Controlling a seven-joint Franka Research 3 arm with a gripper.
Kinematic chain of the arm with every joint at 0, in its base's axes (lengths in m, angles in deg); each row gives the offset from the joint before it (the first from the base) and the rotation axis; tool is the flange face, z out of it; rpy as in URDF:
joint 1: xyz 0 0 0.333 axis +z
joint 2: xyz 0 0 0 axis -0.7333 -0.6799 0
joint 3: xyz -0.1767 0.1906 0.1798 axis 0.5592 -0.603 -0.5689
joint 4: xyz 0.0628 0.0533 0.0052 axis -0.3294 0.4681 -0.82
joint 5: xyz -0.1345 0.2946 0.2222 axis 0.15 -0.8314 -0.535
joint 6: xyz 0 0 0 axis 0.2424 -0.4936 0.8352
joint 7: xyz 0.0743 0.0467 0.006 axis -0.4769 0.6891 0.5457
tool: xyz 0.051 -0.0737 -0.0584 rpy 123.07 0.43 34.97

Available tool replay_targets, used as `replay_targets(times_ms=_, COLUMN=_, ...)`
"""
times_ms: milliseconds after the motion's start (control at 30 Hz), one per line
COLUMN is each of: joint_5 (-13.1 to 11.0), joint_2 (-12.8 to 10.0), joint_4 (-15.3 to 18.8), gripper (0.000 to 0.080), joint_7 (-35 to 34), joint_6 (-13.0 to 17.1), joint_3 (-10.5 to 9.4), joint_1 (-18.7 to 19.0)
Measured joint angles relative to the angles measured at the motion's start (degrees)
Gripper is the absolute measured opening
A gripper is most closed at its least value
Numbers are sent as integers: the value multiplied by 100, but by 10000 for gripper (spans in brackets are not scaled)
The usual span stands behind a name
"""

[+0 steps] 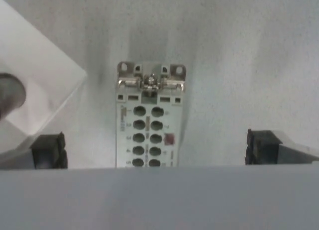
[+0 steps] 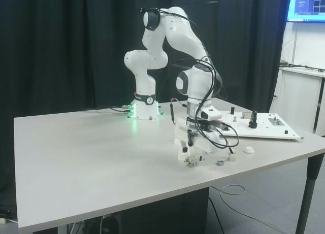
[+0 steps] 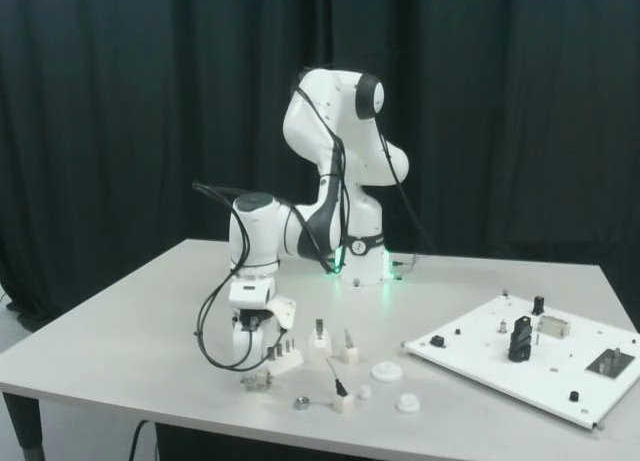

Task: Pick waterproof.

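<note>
The waterproof connector [image 1: 148, 121] is a white oblong block with two rows of round holes and a metal clamp at one end. It lies flat on the grey table. In the wrist view it sits between my two black fingertips [image 1: 50, 150], with a gap on each side. My gripper [image 1: 155, 149] is open and low over it, touching nothing. From the first room view the gripper [image 2: 190, 154] hangs just above the connector [image 2: 190, 164]. In the second room view the connector [image 3: 258, 382] lies under the gripper [image 3: 250, 361], near the table's front edge.
A white block [image 1: 35, 90] with a grey peg stands close beside the connector. Small white holders [image 3: 320, 339], round white caps [image 3: 386, 372] and a nut [image 3: 300, 404] lie nearby. A white board [image 3: 500, 366] with black parts sits further along the table.
</note>
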Motion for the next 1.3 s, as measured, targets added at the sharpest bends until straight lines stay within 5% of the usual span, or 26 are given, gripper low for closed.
replay_targets(times_ms=1267, joint_5=-246, joint_2=-387, joint_4=-279, gripper=800, joint_7=105, joint_6=0, joint_3=17, joint_1=3)
replay_targets(times_ms=1300, joint_5=-246, joint_2=-393, joint_4=-280, gripper=532, joint_7=105, joint_6=0, joint_3=21, joint_1=1)
